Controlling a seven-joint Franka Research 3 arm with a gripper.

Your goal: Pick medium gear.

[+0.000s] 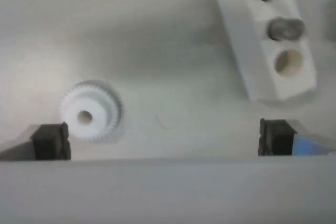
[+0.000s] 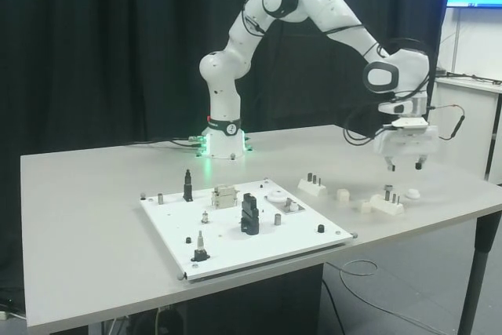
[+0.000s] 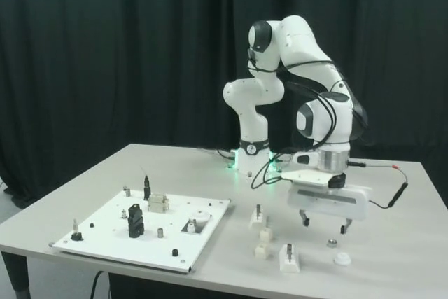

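Your white two-finger gripper [image 2: 405,166] hangs above the grey table [image 2: 94,194], fingers spread wide, nothing between them. In the wrist view both black fingertip pads [image 1: 51,141] sit far apart, bare table between.

The medium gear, a white toothed plastic wheel with a centre hole [image 1: 91,111], lies flat on the table. In the wrist view it sits just beside one fingertip pad, not centred between the two. In the first room view you see it as a small white disc [image 2: 412,192] near the table's far right edge, below the gripper and slightly off to the side. In the second room view it's the white disc [image 3: 342,258] at the front of the table, lower than the gripper [image 3: 325,223] and not touching it.

Close to the gear stands a white rectangular block with two grey metal pegs and one empty round hole [image 1: 265,32]; same block in the first room view [image 2: 387,202] and in the second [image 3: 288,258]. Gear and block are apart, not touching.

A second white peg block [image 2: 314,186] and a couple of small white pieces [image 2: 343,193] lie between there and the white square assembly board [image 2: 243,229] carrying black and grey fixtures.

The arm's white base [image 2: 222,140] shows green lights at the back of the table.
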